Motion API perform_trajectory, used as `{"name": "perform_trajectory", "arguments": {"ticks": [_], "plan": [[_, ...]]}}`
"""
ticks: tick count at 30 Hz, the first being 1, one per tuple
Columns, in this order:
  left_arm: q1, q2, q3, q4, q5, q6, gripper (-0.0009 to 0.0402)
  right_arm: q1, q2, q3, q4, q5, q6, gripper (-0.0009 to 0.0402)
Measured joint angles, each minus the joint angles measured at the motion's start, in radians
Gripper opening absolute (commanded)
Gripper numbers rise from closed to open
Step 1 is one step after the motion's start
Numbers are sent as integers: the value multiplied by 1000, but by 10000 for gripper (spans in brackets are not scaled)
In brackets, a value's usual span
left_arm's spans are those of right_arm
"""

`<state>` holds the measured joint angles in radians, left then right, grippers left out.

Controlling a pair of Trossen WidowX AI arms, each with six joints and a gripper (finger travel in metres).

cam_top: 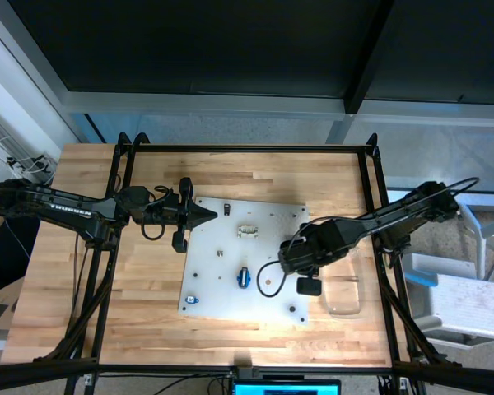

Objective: Pick the 16mm cylinder and place it in the container

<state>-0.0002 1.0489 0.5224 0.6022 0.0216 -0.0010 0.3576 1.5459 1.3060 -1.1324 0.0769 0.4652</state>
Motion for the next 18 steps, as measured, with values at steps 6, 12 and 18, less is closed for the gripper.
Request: {"name": "perform_trajectory", "arguments": {"ticks": [6, 12, 18], "plan": [[0, 0, 0, 0, 0, 0, 0, 13, -88, -87, 2, -2, 48, 25], [0, 0, 0, 0, 0, 0, 0, 41, -161, -159, 5, -4, 81, 25], [0, 0, 0, 0, 0, 0, 0, 78, -222, -219, 21, -46, 108, 25]]}}
